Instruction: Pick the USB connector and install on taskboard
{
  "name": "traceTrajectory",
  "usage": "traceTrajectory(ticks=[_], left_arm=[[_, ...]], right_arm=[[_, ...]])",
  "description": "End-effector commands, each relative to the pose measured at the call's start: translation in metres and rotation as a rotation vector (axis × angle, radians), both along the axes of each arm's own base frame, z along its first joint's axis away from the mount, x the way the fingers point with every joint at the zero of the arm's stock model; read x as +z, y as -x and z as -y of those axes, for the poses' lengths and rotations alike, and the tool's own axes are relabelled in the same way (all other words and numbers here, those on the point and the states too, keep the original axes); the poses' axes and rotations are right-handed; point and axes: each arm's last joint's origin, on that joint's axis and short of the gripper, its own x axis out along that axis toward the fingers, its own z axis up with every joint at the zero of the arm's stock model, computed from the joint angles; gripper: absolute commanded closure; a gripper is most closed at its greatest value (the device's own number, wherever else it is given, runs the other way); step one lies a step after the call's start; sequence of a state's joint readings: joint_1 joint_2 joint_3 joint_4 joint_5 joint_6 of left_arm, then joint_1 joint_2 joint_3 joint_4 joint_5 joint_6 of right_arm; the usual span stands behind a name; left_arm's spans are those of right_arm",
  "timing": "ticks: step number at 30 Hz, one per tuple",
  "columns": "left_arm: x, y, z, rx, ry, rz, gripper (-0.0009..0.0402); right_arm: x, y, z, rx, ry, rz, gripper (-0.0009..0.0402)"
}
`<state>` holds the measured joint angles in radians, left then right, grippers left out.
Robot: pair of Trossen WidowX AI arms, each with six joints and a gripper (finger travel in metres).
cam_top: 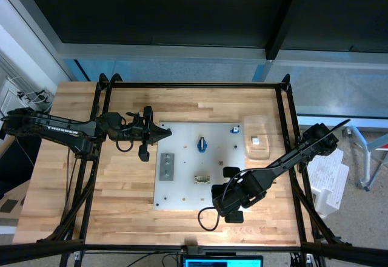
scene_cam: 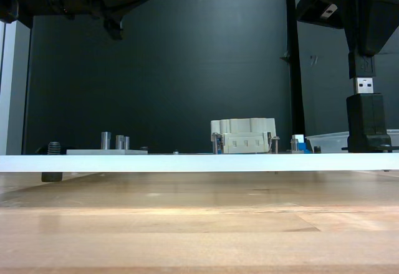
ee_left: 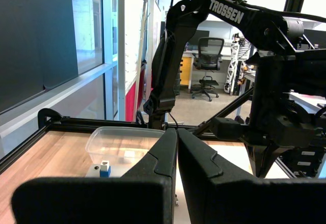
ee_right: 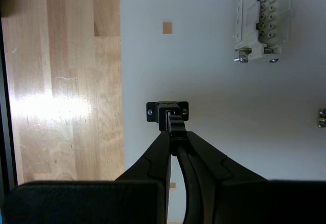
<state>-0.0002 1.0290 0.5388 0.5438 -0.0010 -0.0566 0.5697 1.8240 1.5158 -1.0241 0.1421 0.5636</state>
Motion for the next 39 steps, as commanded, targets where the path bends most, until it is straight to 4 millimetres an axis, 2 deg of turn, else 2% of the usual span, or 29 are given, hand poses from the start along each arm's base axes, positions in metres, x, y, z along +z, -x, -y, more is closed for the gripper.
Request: traceTrajectory(ticks=[1, 32, 39], left_arm=[[0.0000, 0.0000, 0.0000, 0.000, 0.000, 0.000, 0.0393], [0.0000, 0.0000, 0.0000, 0.000, 0.000, 0.000, 0.0393], [0.0000, 0.0000, 0.0000, 0.000, 0.000, 0.000, 0.0393]], right_arm=[[-0.0001, -0.0001, -0.0001, 0.000, -0.002, 0.001, 0.0393], [-0.0022, -0.0013, -0.0005, 0.021, 0.003, 0.002, 0.0393], [-0.0094, -0.0027, -0.0015, 0.030, 0.013, -0.013, 0.0393]])
